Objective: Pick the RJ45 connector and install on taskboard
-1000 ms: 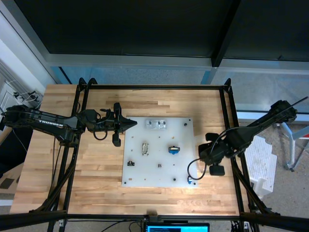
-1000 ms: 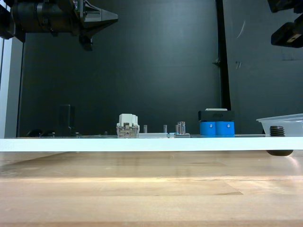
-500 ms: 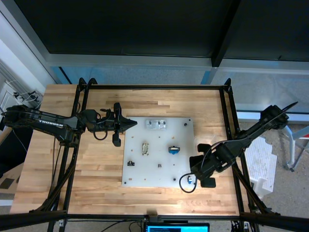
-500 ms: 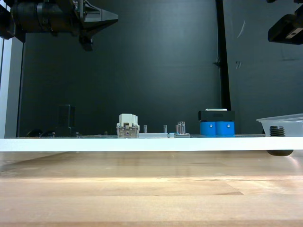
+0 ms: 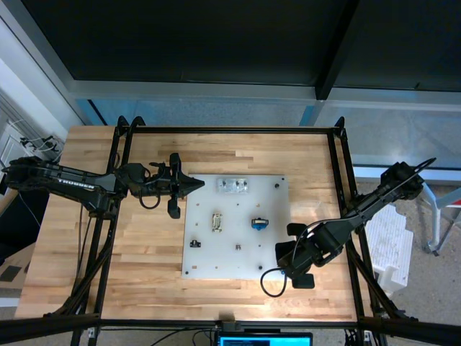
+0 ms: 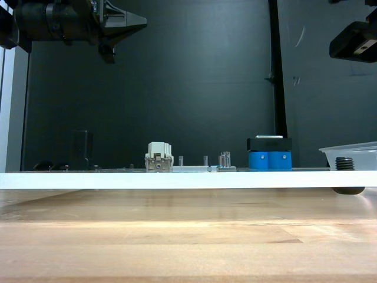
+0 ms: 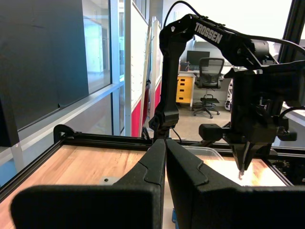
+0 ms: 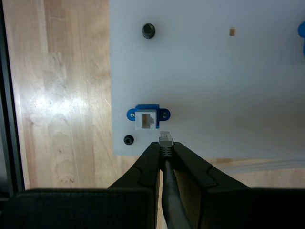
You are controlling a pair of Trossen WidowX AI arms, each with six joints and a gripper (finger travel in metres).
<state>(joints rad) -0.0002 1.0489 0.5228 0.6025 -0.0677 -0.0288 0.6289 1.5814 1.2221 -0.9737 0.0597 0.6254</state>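
Both pincers pressed together: right gripper [image 8: 165, 147] pinches the seemingly light, brittle RJ45 connector [image 8: 165, 137] just behind its tip, over the taskboard [image 8: 214, 71]; left gripper [image 5: 191, 185] hangs empty above its far-left corner.

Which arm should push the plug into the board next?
Right: the right claw holds the plug near the blue socket on the board. The left claw hangs shut and empty at the board's other side.

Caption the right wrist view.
Right tool, shut on RJ45 connector, near taskboard's blue jack; left tool raised at its left edge.
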